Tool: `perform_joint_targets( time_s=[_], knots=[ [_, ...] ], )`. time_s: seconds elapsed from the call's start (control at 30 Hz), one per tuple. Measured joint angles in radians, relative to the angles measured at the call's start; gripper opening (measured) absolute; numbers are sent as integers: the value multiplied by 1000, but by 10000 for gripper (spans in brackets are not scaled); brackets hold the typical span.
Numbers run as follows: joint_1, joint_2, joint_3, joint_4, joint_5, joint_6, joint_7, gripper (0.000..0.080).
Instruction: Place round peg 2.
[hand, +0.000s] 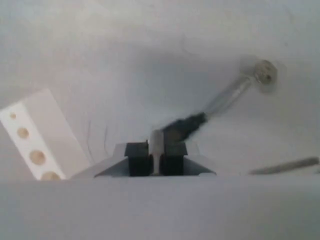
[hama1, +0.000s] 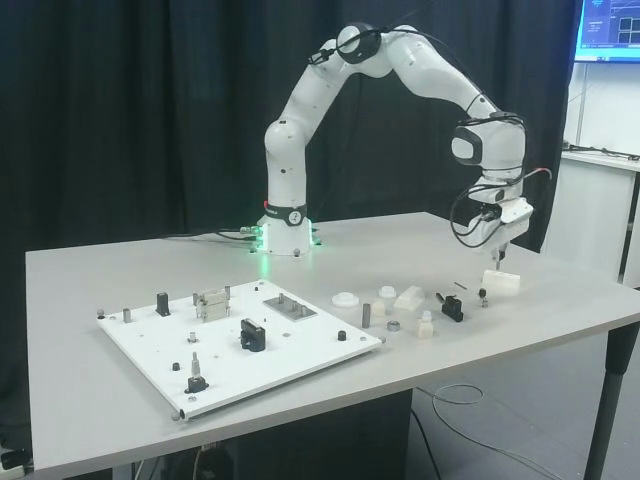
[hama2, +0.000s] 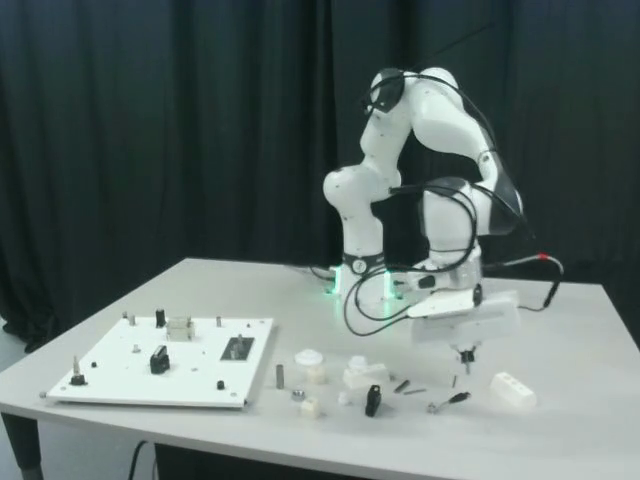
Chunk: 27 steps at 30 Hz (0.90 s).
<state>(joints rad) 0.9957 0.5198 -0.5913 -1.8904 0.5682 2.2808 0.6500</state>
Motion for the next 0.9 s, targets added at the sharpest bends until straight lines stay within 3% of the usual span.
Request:
perform_joint_targets(
  time_s=[0.4, 0.9],
  knots=[
    [46, 83, 1, 18, -16, 87, 26, 61],
    [47, 169, 10, 80, -13, 98, 37, 61]
  ],
)
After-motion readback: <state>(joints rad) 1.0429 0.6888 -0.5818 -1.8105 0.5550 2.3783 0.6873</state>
